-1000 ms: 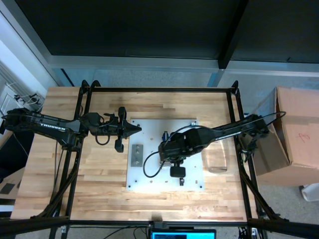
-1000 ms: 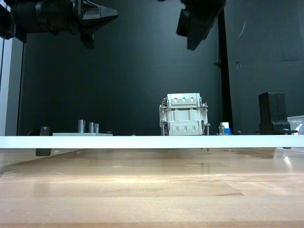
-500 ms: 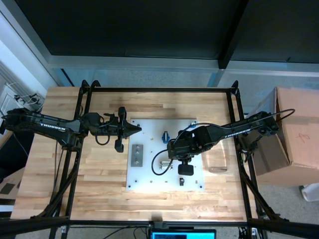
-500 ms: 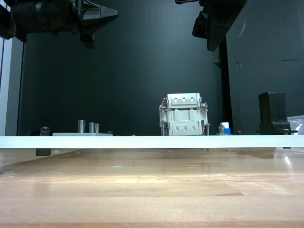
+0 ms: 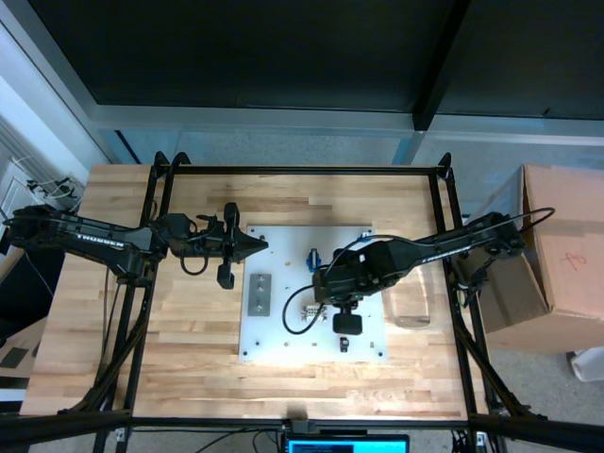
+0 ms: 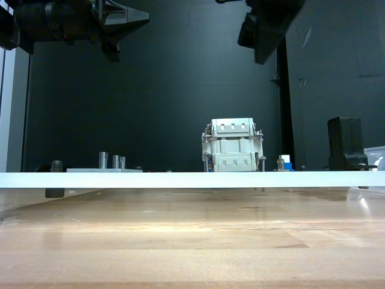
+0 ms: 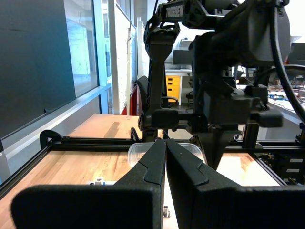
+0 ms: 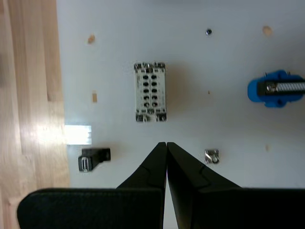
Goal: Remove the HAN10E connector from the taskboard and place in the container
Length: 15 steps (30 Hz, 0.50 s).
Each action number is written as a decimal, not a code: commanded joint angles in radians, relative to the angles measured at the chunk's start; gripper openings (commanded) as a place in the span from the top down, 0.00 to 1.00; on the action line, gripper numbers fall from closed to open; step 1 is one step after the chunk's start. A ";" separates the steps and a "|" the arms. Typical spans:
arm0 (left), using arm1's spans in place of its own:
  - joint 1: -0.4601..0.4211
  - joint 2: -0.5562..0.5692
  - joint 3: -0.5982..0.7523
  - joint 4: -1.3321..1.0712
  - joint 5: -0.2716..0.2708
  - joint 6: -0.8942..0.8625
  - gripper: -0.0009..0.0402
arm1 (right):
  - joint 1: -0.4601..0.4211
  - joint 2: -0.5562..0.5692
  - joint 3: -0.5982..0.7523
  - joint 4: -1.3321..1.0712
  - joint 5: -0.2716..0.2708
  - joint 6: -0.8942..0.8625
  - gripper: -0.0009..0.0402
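HAN10E connector (image 8: 150, 92) seated in the white board (image 5: 283, 344), upright and level in the low view; nothing grips or touches it; from above, two rows of pin holes show in its face, latch hardware at both short ends.

Right gripper (image 8: 166, 144) hangs high above the board, pointing straight down, fingers pressed together and holding nothing; tips just short of the connector's near end in the wrist view, bare board between them; low view puts it well above and a little right of the connector.

Left gripper (image 7: 165, 143) held high over the board's left edge, level, pointing toward the right arm; fingers together, empty; the right arm fills most of what lies beyond its tips.

Container (image 5: 408, 300): clear tub on the table, just off the board's right edge; right arm's forearm passes over its far end in the high view.

Around the connector on the board: blue part (image 8: 275, 88) to one side, well apart; small metal clip (image 8: 211, 155) beside the right fingertips; small black plug (image 8: 94, 159) near the board's edge; grey block (image 5: 259, 293) with short posts on the board's left half. Tall black block (image 6: 345, 143) stands at the board's right end in the low view. Cardboard box (image 5: 557, 255) off the table's right side.

Right arm hides part of the board's middle from above; connector shows only partly there.
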 commanded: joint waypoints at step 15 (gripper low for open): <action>0.000 0.000 0.000 0.000 0.000 0.000 0.98 | 0.000 0.179 0.163 -0.020 0.000 -0.031 0.91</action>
